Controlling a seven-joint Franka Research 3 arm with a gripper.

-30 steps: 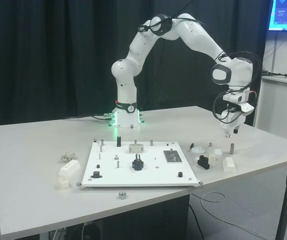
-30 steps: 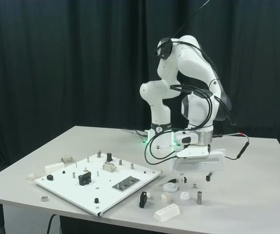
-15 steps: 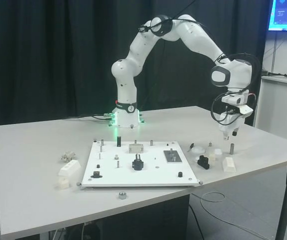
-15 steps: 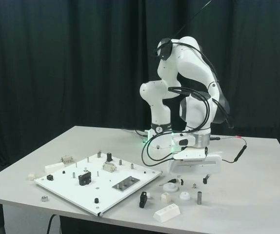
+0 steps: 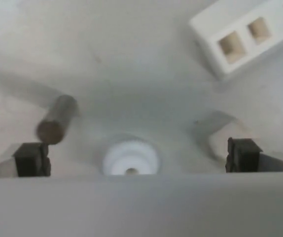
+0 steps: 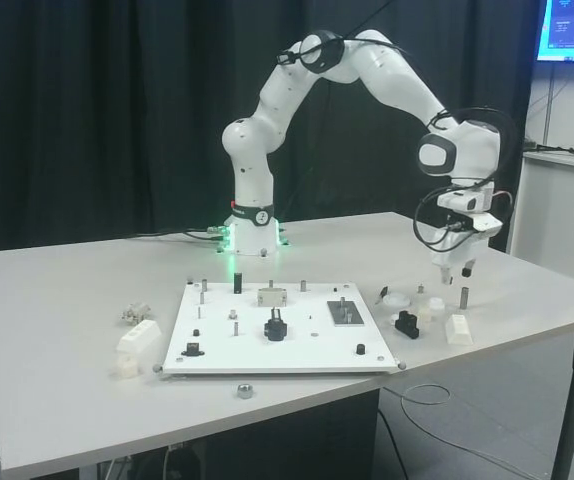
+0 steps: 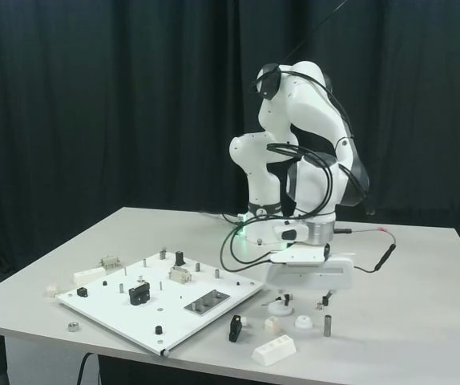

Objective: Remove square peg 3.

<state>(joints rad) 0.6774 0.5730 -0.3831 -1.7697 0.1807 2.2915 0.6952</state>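
At the front edge of the grey table (image 6: 67,400) lies a small nut (image 6: 245,391), just ahead of the white board (image 6: 257,352), which carries short upright pins, a black clamp-like part (image 6: 275,327) and a grey plate (image 6: 344,312). Beside the board's far side from the arm's hand sit two white blocks (image 6: 138,347). On the other side loose parts are scattered on the table: a white block with square holes (image 6: 458,328), a black piece (image 6: 406,322), a small white cube-like piece (image 6: 424,313), a white disc (image 5: 130,158) and an upright grey cylinder (image 6: 464,297). Which of these small parts is square peg 3 I cannot tell. The gripper (image 6: 457,269) hangs above this cluster, its fingertips (image 5: 31,159) spread wide with nothing held; the wrist view shows the disc on the table between them and the cylinder near one tip. Behind, the white arm (image 6: 367,60) arches back to its base (image 6: 250,235), lit green, before a black curtain (image 6: 87,110).
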